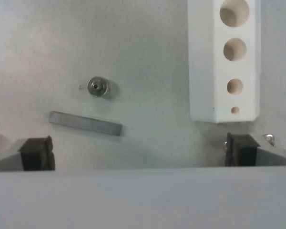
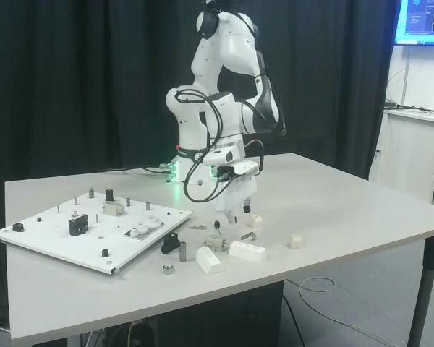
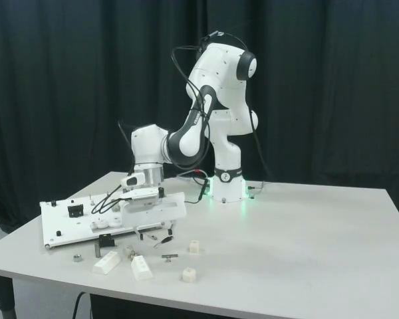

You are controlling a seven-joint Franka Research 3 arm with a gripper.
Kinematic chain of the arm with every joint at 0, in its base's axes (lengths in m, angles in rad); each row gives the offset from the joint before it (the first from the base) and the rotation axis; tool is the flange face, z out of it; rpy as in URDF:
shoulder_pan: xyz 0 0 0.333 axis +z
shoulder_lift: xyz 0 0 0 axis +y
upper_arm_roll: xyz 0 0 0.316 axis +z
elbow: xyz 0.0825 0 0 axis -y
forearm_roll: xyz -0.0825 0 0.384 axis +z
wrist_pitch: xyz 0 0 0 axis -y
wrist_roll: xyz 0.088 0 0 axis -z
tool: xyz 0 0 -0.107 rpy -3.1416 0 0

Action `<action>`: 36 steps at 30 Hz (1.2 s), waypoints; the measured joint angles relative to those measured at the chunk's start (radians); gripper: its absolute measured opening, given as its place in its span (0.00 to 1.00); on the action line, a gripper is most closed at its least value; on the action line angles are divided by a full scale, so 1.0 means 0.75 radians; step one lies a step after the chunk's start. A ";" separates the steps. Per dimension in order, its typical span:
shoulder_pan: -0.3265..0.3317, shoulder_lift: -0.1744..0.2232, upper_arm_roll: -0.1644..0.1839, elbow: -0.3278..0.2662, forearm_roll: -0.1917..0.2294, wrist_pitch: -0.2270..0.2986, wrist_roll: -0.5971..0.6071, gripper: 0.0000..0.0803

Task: Remove round peg 1.

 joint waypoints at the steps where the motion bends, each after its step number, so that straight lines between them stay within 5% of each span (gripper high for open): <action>1: 0.000 0.000 -0.001 0.000 0.000 0.000 0.000 1.00; 36: 0.029 -0.005 -0.060 0.002 -0.004 0.007 0.000 1.00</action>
